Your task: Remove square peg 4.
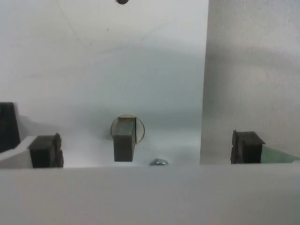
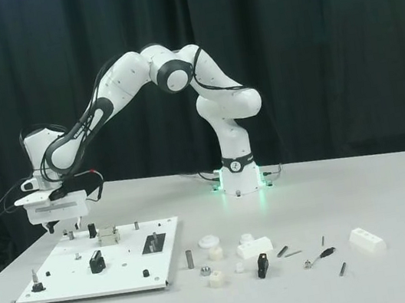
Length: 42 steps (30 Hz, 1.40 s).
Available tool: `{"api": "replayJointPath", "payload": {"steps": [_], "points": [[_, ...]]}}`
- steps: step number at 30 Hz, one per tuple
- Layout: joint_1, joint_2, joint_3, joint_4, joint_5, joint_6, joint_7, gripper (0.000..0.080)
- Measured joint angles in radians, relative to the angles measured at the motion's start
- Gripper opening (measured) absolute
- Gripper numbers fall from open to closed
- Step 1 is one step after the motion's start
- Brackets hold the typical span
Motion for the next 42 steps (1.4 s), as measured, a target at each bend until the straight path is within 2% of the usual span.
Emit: {"api": "replayJointPath", "payload": {"steps": [18, 41, 42], "points": [[0.0, 0.019, 0.009, -0.017, 0.007, 0.037, 0.0, 0.08], [0.0, 0.04, 0.011, -0.027, 0.017, 0.057, -0.001, 0.08], [0.001, 0.04, 0.011, -0.027, 0.017, 0.057, -0.001, 0.0544]]}}
